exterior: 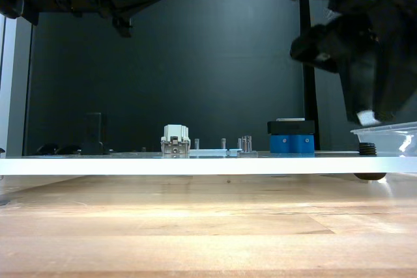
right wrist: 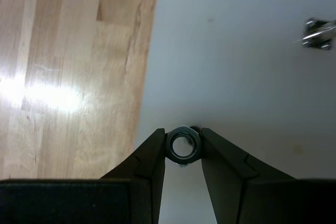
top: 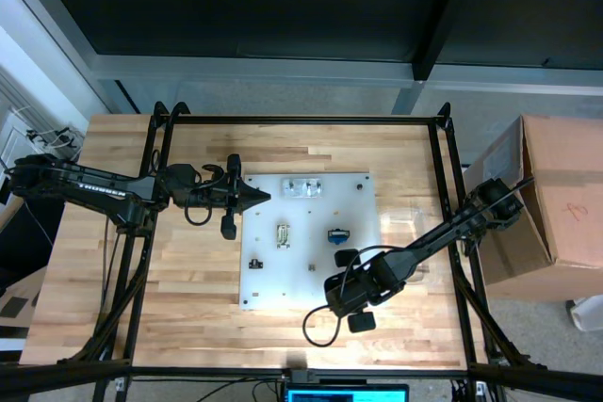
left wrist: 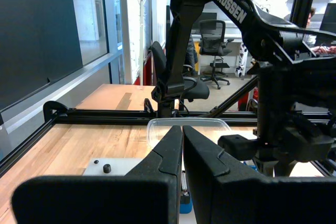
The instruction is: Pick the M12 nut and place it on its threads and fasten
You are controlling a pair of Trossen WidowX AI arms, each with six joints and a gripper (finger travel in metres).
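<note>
**High view.** Left gripper [top: 254, 197]: raised at the left edge of the white board [top: 311, 265], pointing inward, well apart from the work. Right gripper [top: 353, 295]: pointing down over the board's near right edge. Wooden desk [top: 188, 327]: carries the board.

**Low view.** Black ribbed stud [exterior: 369, 149]: ribs exposed, no nut on it. The right gripper hangs just above it, in front of the clear tray [exterior: 394, 133].

**Left wrist view.** Jaws pressed together, nothing between them.

**Right wrist view.** M12 nut [right wrist: 183, 146]: silver, pinched between the right jaws, bore running along the gripper's axis toward the board and clear of its stud. This attitude seems suited to lowering it onto the threads. Whether it is aligned over the stud cannot be told.
</note>
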